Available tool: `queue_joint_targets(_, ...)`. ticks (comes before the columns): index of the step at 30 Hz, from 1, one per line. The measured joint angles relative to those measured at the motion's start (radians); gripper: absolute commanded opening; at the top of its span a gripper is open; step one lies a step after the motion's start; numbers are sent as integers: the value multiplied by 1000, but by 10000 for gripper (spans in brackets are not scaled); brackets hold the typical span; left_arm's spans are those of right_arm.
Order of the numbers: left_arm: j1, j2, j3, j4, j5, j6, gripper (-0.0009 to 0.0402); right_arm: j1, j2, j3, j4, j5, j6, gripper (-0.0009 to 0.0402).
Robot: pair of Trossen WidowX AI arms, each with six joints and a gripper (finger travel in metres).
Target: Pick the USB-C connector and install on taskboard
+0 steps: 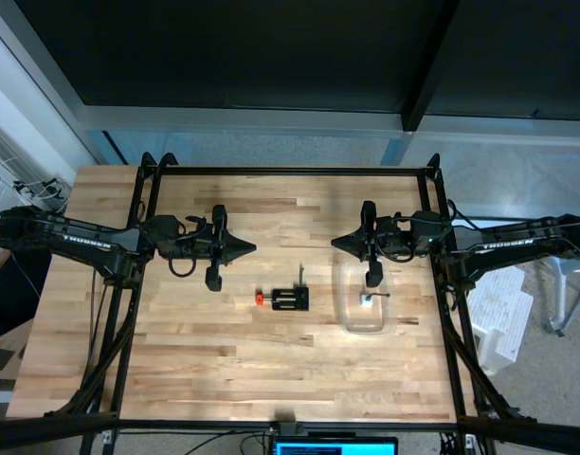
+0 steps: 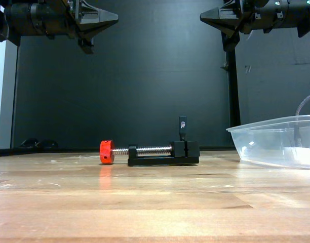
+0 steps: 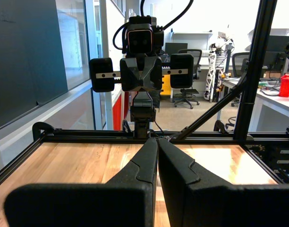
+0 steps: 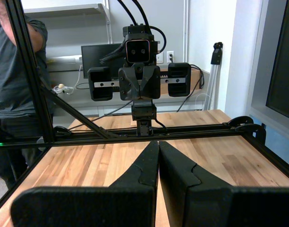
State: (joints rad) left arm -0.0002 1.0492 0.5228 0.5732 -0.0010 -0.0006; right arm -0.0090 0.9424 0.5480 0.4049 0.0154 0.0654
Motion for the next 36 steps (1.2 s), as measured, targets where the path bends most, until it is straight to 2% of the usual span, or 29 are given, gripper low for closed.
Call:
queue_joint_targets(13, 0, 0, 0, 0, 0, 0, 0, 2, 0, 0, 0, -16, 3, 0)
queue_joint_targets(26, 0, 0, 0, 0, 0, 0, 0, 3, 0, 2, -7, -8, 5, 0)
queue_joint_targets(32, 0, 0, 0, 0, 0, 0, 0, 5, 0, 82, -224, -5, 6, 0)
queue_joint_targets(36, 0, 0, 0, 0, 0, 0, 0, 13, 1, 148, -409, -25, 19, 0)
